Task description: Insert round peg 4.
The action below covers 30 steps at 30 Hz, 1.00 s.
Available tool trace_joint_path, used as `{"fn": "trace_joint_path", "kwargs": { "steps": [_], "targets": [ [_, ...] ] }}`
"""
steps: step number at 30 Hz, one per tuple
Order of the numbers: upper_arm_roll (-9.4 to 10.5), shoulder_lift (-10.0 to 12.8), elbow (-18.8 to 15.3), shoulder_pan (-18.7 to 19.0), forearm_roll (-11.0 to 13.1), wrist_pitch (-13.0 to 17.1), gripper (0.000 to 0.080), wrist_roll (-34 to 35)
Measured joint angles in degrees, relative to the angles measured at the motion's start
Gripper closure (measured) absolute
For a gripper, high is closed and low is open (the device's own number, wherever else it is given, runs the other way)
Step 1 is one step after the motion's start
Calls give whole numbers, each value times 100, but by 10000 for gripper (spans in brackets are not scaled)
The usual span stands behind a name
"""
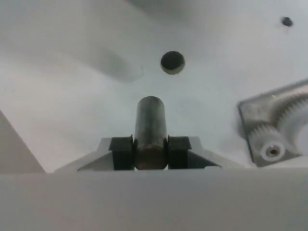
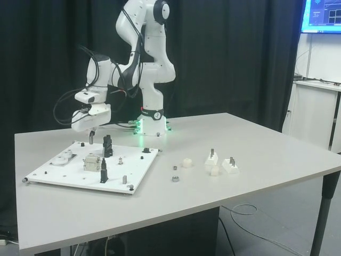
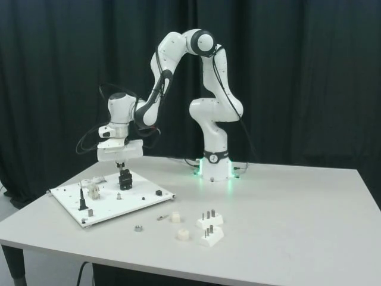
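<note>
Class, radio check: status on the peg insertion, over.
Gripper shut on round peg. Peg above the white board, short of the hole. Nothing between them; gears off to one side.

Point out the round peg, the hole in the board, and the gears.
round peg (image 1: 150, 126): wrist view, middle of its shaft.
hole (image 1: 172, 61): wrist view, its dark centre.
gears (image 1: 269, 139): wrist view, toothed face of the small gear.

Arm (image 3: 205, 89): white rounded shells, black joint rings, black cables looped at wrist; green light at base (image 3: 215, 168); black finger pads (image 1: 122, 151).

grey table (image 2: 277, 154), white board (image 2: 139, 170), white blocks (image 2: 222, 165), nut (image 2: 174, 178)
</note>
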Motion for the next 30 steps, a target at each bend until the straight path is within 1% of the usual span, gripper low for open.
{"fn": "trace_joint_path", "kwargs": {
  "steps": [4, 11, 19, 23, 30],
  "targets": [
    [38, 160, -41, 1, 51, 105, 653, -79],
    [150, 485, -43, 4, 221, 264, 653, -159],
    [262, 773, -4, 4, 303, 406, 653, -159],
    [271, 838, 32, 5, 331, 422, 653, -157],
    [262, 849, 71, 1, 331, 422, 653, -153]
  ]
}}
